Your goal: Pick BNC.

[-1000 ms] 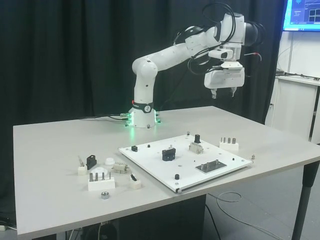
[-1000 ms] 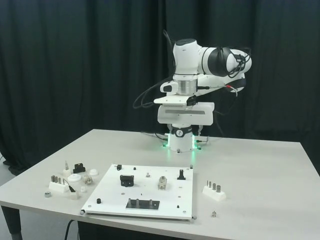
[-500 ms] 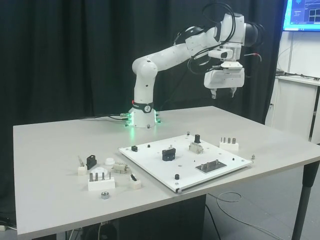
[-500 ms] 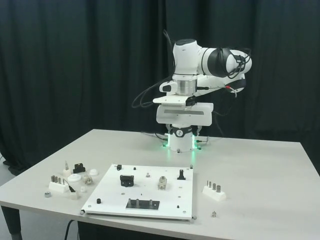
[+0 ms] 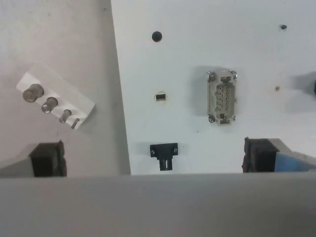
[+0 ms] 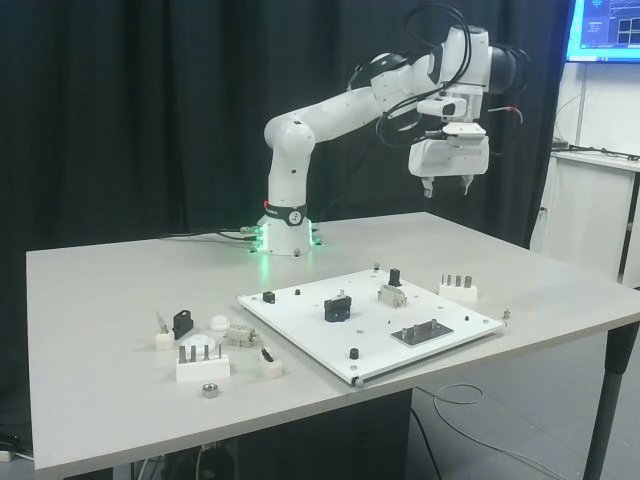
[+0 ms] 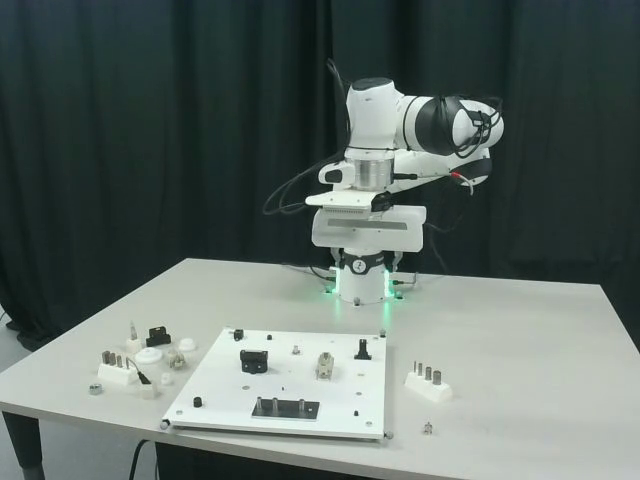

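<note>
My gripper [image 6: 447, 186] hangs high above the far right of the table, open, with nothing between its fingers [image 5: 47, 158]. It is well above the white board [image 6: 300, 312]. In the second room view the gripper [image 7: 365, 256] shows in front of the arm's base. A small upright metal plug on a white foot [image 6: 160, 327], possibly the BNC, stands among loose parts left of the board, far from the gripper; it is also visible in the second room view [image 7: 132, 336]. The wrist view does not show it.
The board carries a grey multi-pin connector [image 5: 221, 97], a black clip [image 5: 163, 150], a black block [image 6: 337, 308] and a grey plate with pegs [image 6: 420, 331]. A white block with pins [image 5: 54, 102] sits beside it. A nut [image 6: 210, 390] and peg block [image 6: 203, 361] lie left.
The gripper has risen slightly; nothing on the table has moved.
</note>
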{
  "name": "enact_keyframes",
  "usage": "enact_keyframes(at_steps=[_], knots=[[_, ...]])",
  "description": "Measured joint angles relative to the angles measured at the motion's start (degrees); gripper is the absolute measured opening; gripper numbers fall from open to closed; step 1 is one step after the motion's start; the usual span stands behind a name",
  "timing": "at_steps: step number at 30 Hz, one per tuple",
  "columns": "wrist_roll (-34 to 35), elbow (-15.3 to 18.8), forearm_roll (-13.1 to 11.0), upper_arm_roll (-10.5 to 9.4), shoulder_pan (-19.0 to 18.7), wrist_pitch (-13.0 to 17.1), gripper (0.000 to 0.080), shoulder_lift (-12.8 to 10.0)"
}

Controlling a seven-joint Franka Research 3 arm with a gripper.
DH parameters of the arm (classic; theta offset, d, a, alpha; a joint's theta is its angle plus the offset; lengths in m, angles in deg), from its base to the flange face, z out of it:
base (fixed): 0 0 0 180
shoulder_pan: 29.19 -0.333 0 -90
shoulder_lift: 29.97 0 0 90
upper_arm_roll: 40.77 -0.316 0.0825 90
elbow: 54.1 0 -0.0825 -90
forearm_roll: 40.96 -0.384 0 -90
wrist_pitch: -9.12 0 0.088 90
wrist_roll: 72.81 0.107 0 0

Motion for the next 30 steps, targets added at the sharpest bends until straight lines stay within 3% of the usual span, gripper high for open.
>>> enact_keyframes(at_steps=[30], knots=[[-0.7,0.2,-0.8,-1.48,1.2,1.8,0.0800,-0.6]])
